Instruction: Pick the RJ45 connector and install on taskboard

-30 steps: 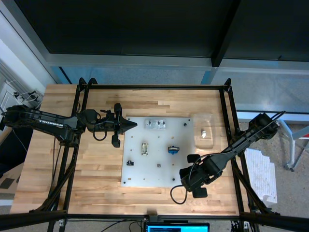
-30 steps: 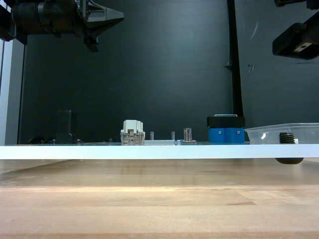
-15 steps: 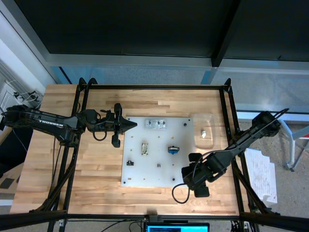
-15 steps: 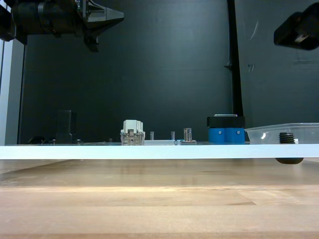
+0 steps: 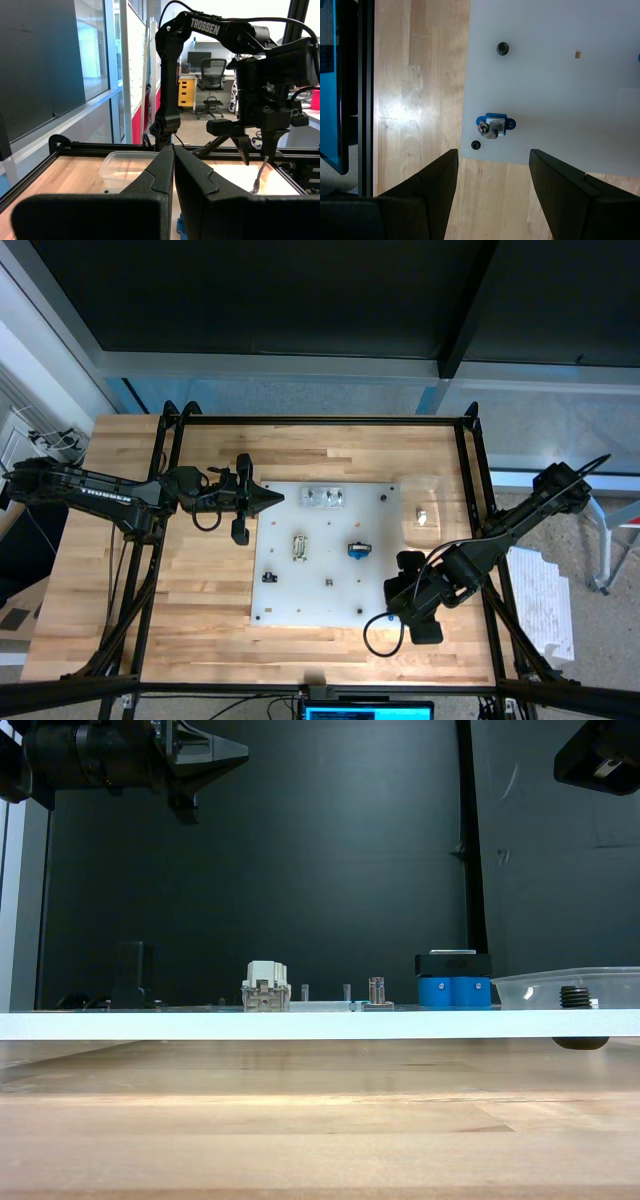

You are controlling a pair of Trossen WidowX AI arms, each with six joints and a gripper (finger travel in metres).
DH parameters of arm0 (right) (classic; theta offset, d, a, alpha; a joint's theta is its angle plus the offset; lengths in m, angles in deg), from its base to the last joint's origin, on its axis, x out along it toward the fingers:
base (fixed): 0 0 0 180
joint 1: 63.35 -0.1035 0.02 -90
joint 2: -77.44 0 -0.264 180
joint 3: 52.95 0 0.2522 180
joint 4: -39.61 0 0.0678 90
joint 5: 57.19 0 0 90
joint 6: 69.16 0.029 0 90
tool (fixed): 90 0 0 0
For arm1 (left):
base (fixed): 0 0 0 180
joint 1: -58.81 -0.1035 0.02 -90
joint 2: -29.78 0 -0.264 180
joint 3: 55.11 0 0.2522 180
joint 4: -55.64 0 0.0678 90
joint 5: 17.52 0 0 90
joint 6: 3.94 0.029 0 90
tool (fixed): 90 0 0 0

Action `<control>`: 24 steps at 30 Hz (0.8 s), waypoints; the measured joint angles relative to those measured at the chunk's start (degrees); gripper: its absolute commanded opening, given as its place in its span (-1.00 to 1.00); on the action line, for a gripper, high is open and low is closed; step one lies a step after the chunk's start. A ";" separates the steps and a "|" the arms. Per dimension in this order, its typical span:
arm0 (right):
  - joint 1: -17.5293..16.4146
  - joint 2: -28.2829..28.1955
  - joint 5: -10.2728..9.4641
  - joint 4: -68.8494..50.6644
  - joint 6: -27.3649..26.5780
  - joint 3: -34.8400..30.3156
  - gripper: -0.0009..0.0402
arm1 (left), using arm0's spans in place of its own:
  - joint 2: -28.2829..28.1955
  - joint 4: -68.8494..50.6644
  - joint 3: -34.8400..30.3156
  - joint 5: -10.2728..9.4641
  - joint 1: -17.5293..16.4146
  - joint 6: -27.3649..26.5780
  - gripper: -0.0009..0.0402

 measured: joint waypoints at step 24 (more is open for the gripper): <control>14.27 13.66 5.03 1.36 -13.25 -0.02 0.00 | 0.00 -0.02 0.02 -0.02 0.00 0.00 -0.96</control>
